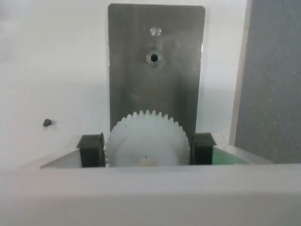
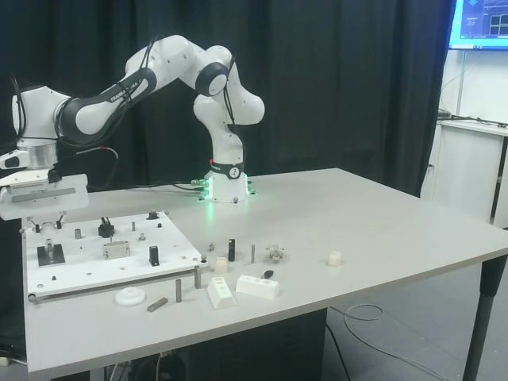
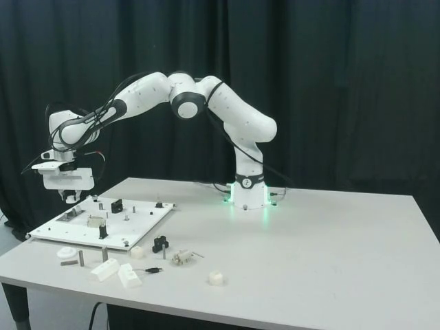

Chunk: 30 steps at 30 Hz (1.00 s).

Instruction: Place medium gear.

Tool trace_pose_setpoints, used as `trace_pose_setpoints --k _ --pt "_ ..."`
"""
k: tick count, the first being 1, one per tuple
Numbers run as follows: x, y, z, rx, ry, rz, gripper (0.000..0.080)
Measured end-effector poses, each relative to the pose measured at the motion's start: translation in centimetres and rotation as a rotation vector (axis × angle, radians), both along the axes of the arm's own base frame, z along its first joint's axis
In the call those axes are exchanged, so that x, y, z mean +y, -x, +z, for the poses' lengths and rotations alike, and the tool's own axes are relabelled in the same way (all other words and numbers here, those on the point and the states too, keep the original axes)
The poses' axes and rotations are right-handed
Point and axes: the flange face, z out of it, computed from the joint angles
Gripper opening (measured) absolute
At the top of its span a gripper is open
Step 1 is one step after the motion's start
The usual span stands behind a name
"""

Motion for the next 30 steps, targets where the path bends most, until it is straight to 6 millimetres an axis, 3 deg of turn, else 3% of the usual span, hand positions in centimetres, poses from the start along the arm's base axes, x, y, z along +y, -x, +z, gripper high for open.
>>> trace_pose_setpoints --k 14,30 --pt "0.7 -2.2 1.2 -0.038 -0.009 -0.008 0.0392" --pt "3.3 -8.1 2.7 -0.123 -0.013 0.01 0.0392"
